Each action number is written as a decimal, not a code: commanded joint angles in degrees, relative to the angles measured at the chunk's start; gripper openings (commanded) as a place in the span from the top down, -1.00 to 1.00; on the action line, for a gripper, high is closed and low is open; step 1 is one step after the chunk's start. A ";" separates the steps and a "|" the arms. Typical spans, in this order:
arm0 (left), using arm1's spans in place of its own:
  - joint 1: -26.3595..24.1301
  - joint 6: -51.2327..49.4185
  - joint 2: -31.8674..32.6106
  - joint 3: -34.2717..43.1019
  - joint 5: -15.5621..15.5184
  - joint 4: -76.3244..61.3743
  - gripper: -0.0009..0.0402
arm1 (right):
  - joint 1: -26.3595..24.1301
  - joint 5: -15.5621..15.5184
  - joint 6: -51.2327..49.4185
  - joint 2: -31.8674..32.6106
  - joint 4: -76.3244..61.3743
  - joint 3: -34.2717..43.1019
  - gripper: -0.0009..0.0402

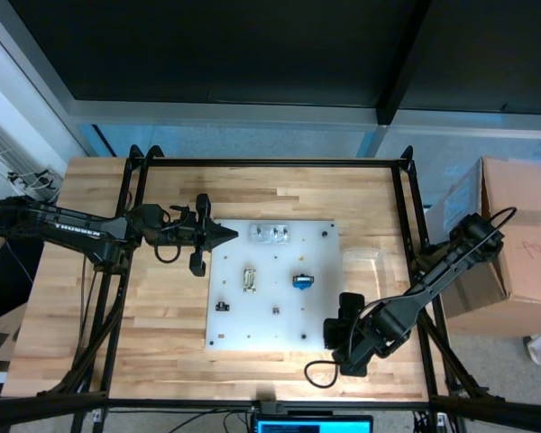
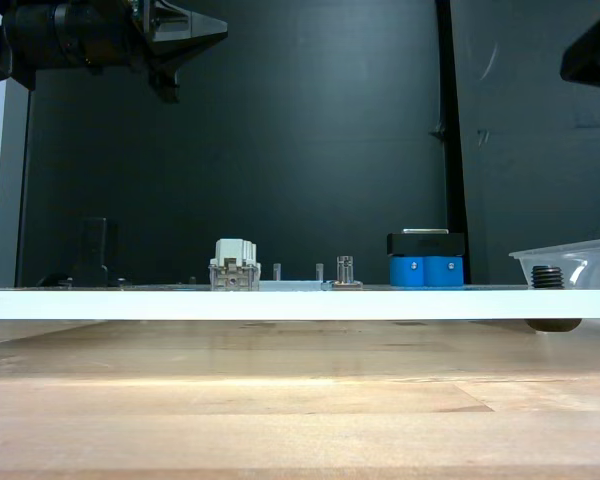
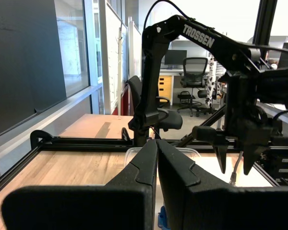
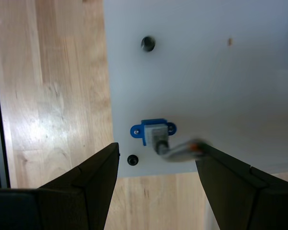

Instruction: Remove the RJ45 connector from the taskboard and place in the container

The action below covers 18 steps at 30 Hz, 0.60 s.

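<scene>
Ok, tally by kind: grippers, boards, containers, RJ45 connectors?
Board: 1.
Grippers: 2, left gripper shut above the board's far left corner, right gripper open above its near right corner.
Container: 1, beside the board.
RJ45 connector: 1, seated under the right gripper.
Total: 5.

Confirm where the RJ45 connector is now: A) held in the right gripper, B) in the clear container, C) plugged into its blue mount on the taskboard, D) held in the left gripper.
C: the RJ45 connector sits in the blue mount on the taskboard, below the open right gripper; the shut left gripper hovers above its left edge.
</scene>
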 commanded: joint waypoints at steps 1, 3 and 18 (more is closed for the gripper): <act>0.00 0.00 0.00 0.02 0.00 0.00 0.96 | 0.42 0.17 -0.15 0.55 0.79 -0.57 -0.11; 0.00 0.00 0.00 0.02 0.00 0.00 0.96 | 0.57 0.15 -0.31 0.70 1.51 -0.92 -0.11; 0.00 0.00 0.02 0.02 0.00 0.00 0.96 | 0.46 0.44 -4.26 0.63 6.60 -4.11 -0.03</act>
